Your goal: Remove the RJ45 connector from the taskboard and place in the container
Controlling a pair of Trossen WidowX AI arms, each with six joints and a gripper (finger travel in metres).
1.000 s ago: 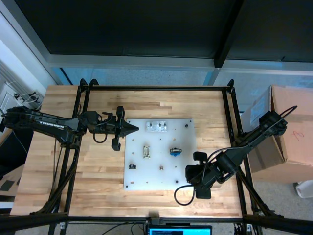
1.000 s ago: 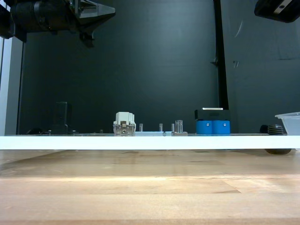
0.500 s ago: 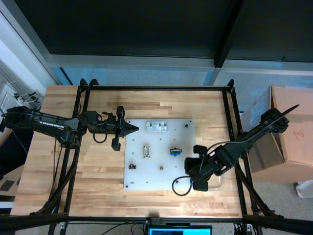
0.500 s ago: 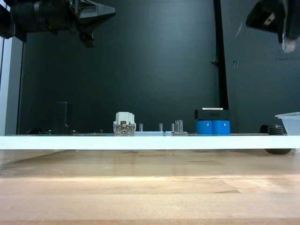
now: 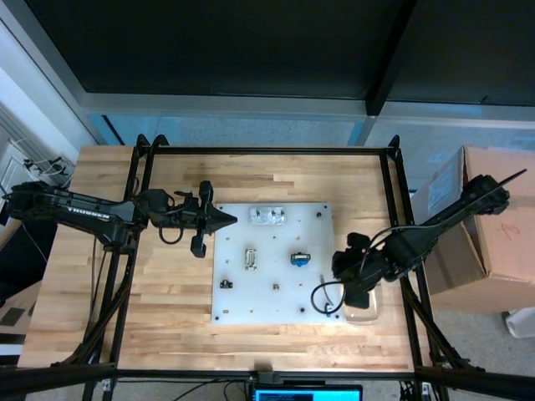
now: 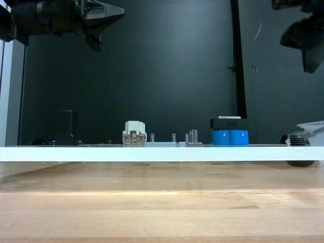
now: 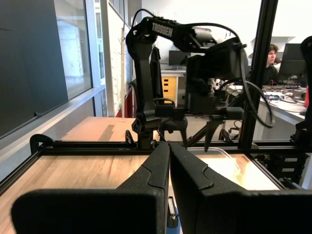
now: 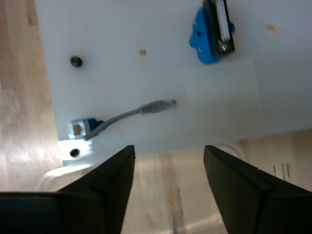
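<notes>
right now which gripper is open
The right gripper, over the right edge of the board by the container, fingers apart, the RJ45 connector lying free below. The left gripper, above the board's left edge, is shut.

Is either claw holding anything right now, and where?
Nothing: left gripper, shut, hangs over the board's left edge; right gripper, open, above the loose RJ45 connector.

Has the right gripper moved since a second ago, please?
Yes: right gripper shifted from the near right corner of the taskboard farther along its right edge; left gripper hangs off its left edge.
</notes>
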